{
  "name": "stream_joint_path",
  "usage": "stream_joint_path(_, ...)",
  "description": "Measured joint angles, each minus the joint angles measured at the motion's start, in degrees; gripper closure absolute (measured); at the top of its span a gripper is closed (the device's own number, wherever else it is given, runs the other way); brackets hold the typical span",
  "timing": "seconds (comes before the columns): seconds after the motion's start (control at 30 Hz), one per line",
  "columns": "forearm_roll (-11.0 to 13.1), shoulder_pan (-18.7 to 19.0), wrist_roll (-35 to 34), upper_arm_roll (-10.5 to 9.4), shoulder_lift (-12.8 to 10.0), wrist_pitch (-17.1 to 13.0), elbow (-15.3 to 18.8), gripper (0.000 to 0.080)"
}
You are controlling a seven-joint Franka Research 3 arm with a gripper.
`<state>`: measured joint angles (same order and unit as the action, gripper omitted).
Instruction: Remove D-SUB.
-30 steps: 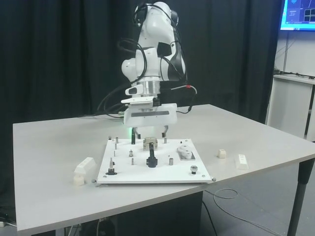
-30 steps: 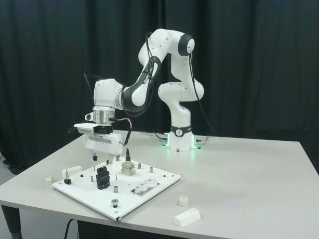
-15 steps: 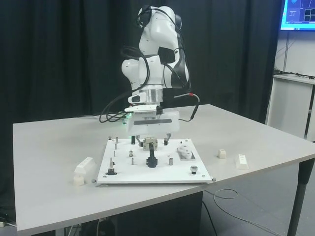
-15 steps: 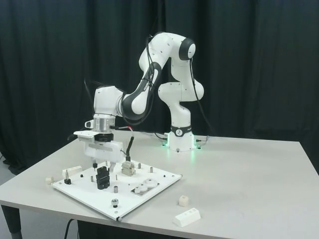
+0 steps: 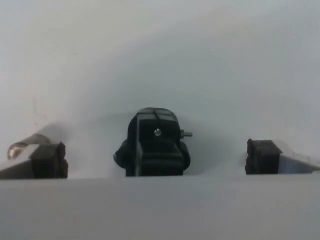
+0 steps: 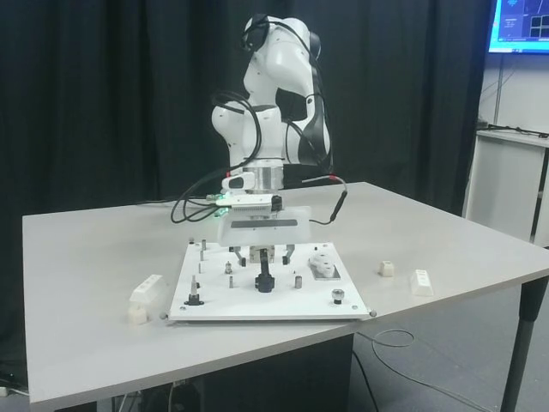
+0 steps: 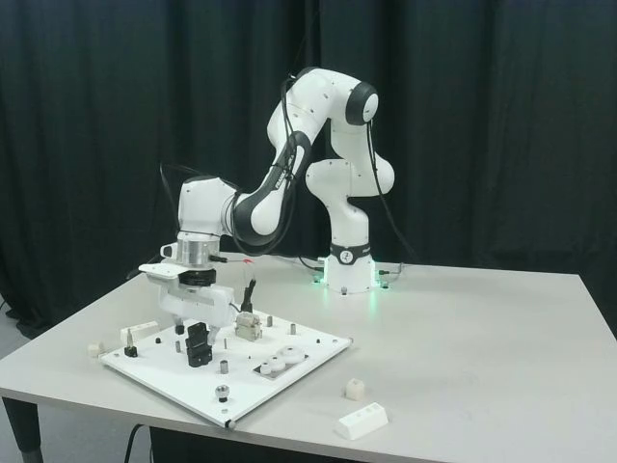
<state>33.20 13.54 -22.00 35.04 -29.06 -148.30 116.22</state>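
Firstly, the wrist view. The pincer (image 5: 155,159) is spread wide: one black fingertip (image 5: 48,160) and the other (image 5: 262,156) stand well apart. The D-SUB (image 5: 156,145), a black hooded plug with a small screw on its face, lies midway between them and touches neither. Behind it is only the plain surface of the white board (image 5: 160,60). No brand, label or writing can be read on the plug.

Next, the first room view. The board (image 6: 317,300) lies on the grey table (image 6: 86,249). The D-SUB (image 6: 263,281) stands upright near the middle of the board, its long axis rising from the board surface. The pincer (image 6: 263,256) hangs directly above the plug, fingers pointing down at the board. The coming move therefore appears to be a straight descent, not a sideways shift. A screen beyond the table, off the board's far right corner, shows marks too small to read.

Finally, the second room view. The D-SUB (image 7: 199,345) sits in the board's middle row. The pincer (image 7: 197,326) is just above it and apart from it. A pale connector block (image 7: 248,327) stands on the board just beside the plug, so the fingers should be kept clear of it when they go down.
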Motion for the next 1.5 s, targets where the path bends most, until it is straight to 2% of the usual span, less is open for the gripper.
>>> stream_joint_path(0.37,0.0,-0.5,1.5,-0.02,-0.5,0.7,-0.2,0.0008)
stream_joint_path(0.4,0.0,-0.5,1.5,-0.02,-0.5,0.9,-0.2,0.0178)
stream_joint_path(0.57,0.0,-0.6,1.5,-0.02,-0.5,2.1,-0.9,0.0178)
stream_joint_path(0.6,0.0,-0.6,1.5,-0.02,-0.5,2.4,-1.1,0.036)
stream_joint_path(0.77,0.0,-0.5,1.5,-0.02,-0.4,3.6,-2.2,0.036)
stream_joint_path(0.8,-0.1,-0.5,1.5,0.0,-0.4,3.7,-2.4,0.0538)
stream_joint_path(1.03,-0.4,-0.5,1.7,0.46,-0.3,4.0,-3.2,0.0538)
stream_joint_path(1.07,-0.6,-0.5,1.7,0.55,-0.3,4.0,-3.4,0.0645)
stream_joint_path(1.33,-2.5,-0.5,1.7,1.54,-0.1,5.1,-4.9,0.0646)
stream_joint_path(1.5,-2.5,-0.5,0.8,2.19,0.4,6.8,-5.7,0.0646)
